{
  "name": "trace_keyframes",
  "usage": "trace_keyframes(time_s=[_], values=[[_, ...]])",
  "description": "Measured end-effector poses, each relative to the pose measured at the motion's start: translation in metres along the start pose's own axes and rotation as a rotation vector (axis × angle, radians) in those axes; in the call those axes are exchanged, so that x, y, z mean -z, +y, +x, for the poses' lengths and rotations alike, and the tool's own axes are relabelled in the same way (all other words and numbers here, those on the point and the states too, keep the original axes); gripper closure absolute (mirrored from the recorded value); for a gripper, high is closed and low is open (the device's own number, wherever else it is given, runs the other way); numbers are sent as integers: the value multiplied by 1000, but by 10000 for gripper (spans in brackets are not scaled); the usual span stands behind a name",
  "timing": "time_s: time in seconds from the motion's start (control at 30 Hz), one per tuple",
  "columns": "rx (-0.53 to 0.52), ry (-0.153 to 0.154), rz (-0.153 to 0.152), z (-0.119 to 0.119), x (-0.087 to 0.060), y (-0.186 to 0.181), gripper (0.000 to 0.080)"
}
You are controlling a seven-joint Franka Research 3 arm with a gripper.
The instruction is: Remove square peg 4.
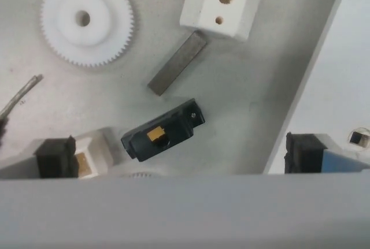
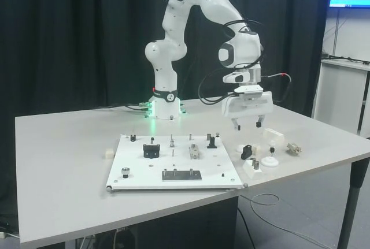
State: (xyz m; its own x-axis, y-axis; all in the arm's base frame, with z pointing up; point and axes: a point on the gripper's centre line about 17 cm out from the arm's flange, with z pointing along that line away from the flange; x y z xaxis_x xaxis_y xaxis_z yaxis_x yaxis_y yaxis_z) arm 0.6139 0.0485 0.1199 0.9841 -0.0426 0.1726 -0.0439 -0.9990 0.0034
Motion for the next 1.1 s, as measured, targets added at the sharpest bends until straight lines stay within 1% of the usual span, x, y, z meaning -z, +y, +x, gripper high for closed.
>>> trace_keyframes(time_s=[0.87,1.1], values=[[-19,7,-1,5,3,5,3],[-31,14,-8,10,6,16,3]])
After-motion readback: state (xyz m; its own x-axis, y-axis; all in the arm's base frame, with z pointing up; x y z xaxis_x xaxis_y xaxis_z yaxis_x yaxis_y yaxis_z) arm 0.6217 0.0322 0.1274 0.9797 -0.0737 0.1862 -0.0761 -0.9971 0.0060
